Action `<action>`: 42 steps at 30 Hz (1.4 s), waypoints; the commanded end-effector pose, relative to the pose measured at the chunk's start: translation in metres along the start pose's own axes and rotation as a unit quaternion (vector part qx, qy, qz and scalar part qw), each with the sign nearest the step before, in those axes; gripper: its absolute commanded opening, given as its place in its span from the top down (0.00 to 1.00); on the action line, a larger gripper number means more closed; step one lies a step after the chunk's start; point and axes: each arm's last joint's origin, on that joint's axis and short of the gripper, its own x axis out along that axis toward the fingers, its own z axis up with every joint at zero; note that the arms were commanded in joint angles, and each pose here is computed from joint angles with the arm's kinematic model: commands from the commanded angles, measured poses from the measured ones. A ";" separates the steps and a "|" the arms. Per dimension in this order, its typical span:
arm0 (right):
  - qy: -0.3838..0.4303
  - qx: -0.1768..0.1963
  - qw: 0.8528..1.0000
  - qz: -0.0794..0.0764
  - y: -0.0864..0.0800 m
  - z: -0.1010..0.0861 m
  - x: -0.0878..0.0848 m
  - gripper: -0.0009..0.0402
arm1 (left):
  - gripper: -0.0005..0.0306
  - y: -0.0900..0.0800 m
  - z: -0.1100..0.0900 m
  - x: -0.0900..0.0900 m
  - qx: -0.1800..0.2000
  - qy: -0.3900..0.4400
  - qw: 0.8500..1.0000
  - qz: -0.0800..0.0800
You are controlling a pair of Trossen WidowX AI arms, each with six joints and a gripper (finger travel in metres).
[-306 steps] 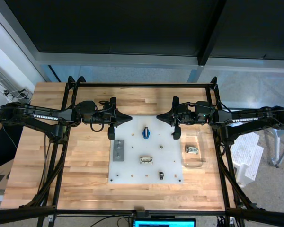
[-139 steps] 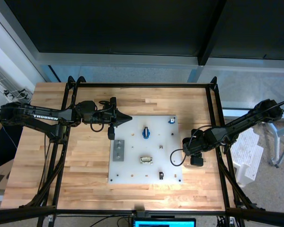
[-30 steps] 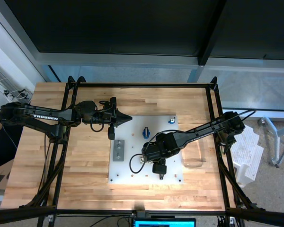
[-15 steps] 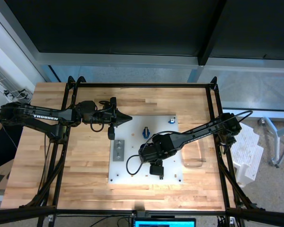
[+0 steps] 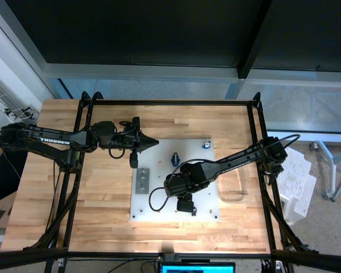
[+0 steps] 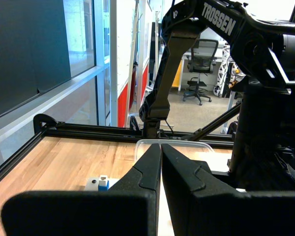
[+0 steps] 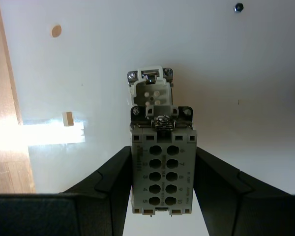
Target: Pick the HAN10E connector and install on the hub
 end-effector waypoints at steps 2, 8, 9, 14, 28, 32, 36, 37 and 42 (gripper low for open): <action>-0.002 0.001 1.000 0.001 0.000 0.000 0.000 0.87 | 0.98 0.000 0.000 0.000 0.000 0.000 1.000 0.000; -0.002 0.004 1.000 0.001 0.000 0.000 0.000 0.87 | 0.98 0.000 0.000 0.000 0.000 0.000 1.000 0.000; -0.002 0.004 1.000 0.001 0.000 0.000 0.000 0.87 | 0.98 0.000 0.000 0.000 0.000 0.000 1.000 0.000; -0.003 0.003 1.000 0.001 0.000 0.001 -0.002 0.87 | 0.98 0.000 0.000 0.000 0.000 0.000 1.000 0.000; 0.011 -0.020 1.000 -0.007 0.004 0.024 0.005 0.87 | 0.98 0.000 0.000 0.000 0.000 -0.001 1.000 0.000; 0.011 -0.026 1.000 -0.008 0.005 0.028 0.006 0.87 | 0.98 0.000 0.000 0.000 0.000 0.000 1.000 0.000; 0.010 -0.032 0.999 -0.007 0.006 0.030 0.004 0.87 | 0.98 0.000 0.000 0.000 0.000 0.000 1.000 0.000; 0.010 -0.032 0.999 -0.008 0.006 0.030 0.004 0.87 | 0.98 0.000 0.000 0.000 0.000 0.000 1.000 0.000; 0.011 -0.032 0.999 -0.008 0.006 0.030 0.005 0.87 | 0.98 0.000 0.000 0.000 0.000 0.000 1.000 0.000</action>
